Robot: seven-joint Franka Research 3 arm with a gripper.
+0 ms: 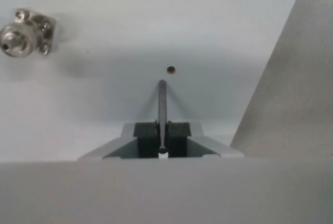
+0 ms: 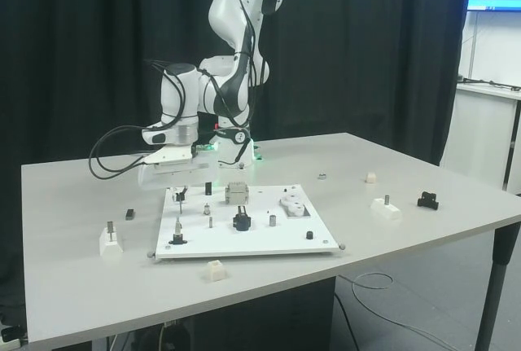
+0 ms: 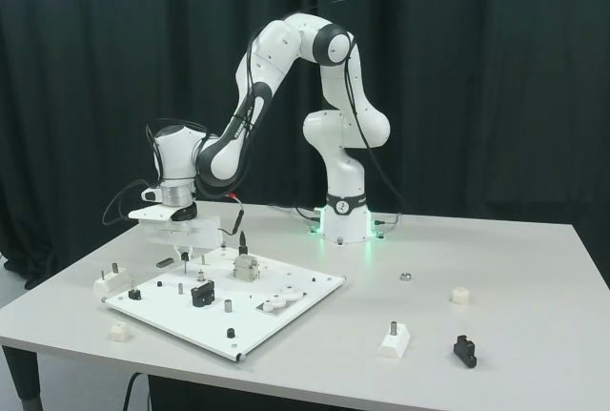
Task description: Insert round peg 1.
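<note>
The gripper (image 1: 162, 140) has its two black fingers (image 1: 146, 136) closed on the round peg (image 1: 162, 110), a thin grey rod that juts down from between the pads toward the white board (image 1: 114, 94). Just beyond the peg's tip, apart from it, a small round hole (image 1: 171, 69) shows in the board. A metal threaded connector (image 1: 25, 33) with a square flange sits on the board well apart from the hole. In the room views the gripper (image 3: 181, 251) hangs over the board's (image 3: 286, 320) corner nearest the arm's base (image 3: 345, 223), on the grey table (image 3: 534, 277).

Thin grey peg (image 1: 162, 112) upright above hole (image 1: 171, 69)
</note>
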